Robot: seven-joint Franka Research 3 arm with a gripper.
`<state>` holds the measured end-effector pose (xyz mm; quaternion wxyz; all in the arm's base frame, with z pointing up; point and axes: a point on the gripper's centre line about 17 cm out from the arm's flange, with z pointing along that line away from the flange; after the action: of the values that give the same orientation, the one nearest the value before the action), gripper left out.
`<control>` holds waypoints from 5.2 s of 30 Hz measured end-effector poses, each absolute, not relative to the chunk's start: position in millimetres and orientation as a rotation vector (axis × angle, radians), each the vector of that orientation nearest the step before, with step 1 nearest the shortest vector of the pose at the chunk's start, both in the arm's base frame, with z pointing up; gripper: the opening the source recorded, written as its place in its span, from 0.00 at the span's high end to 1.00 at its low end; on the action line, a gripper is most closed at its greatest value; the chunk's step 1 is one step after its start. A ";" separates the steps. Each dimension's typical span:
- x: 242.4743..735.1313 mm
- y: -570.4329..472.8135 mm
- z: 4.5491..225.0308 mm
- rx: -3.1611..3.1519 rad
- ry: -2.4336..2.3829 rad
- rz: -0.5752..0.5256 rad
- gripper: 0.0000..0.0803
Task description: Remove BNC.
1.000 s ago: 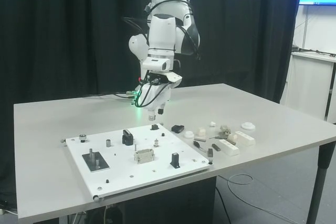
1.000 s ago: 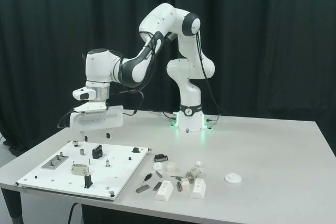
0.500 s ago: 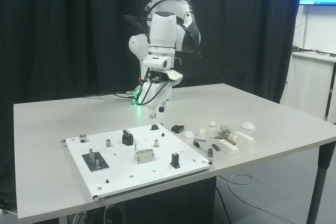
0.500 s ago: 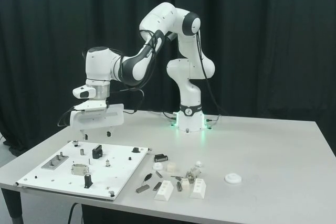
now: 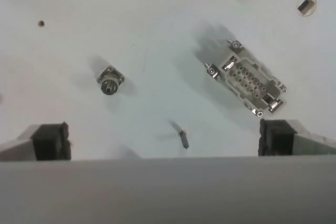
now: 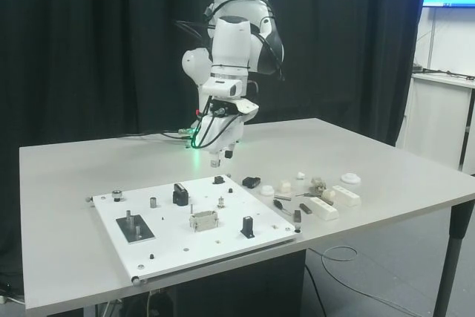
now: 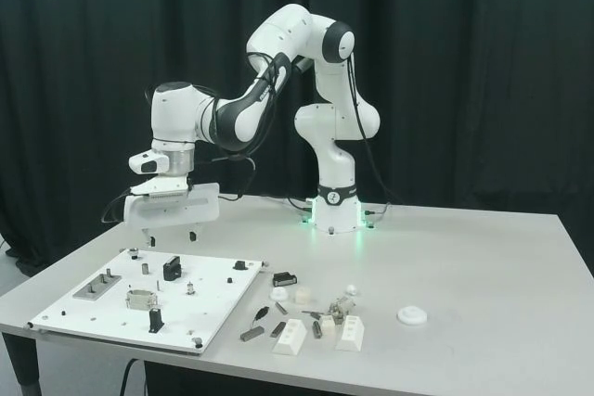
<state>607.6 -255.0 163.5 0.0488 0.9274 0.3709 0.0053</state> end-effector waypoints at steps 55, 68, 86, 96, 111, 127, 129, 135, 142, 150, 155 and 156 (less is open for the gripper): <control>613.6 -262.6 105.4 2.985 -0.599 0.051 0.00; 594.8 -261.7 89.6 2.908 -0.986 -0.014 0.00; 570.7 -239.4 59.7 2.884 -1.188 -0.103 0.00; 568.8 -237.5 54.4 2.883 -1.200 -0.095 0.00; 570.0 -232.8 48.7 2.888 -1.190 -0.078 0.00; 570.7 -235.2 37.7 2.879 -1.231 -0.048 0.27; 571.3 -235.4 37.5 2.879 -1.234 -0.045 0.47; 573.1 -234.5 37.7 2.880 -1.243 -0.037 0.71; 573.3 -234.5 37.7 2.880 -1.244 -0.036 0.85; 573.4 -234.6 37.5 2.909 -1.175 -0.036 0.84; 573.1 -235.0 37.3 2.948 -1.074 -0.036 0.84; 573.1 -235.1 37.3 2.956 -1.052 -0.036 0.84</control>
<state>573.1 -235.1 37.3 0.0020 0.9421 -0.3352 -0.0116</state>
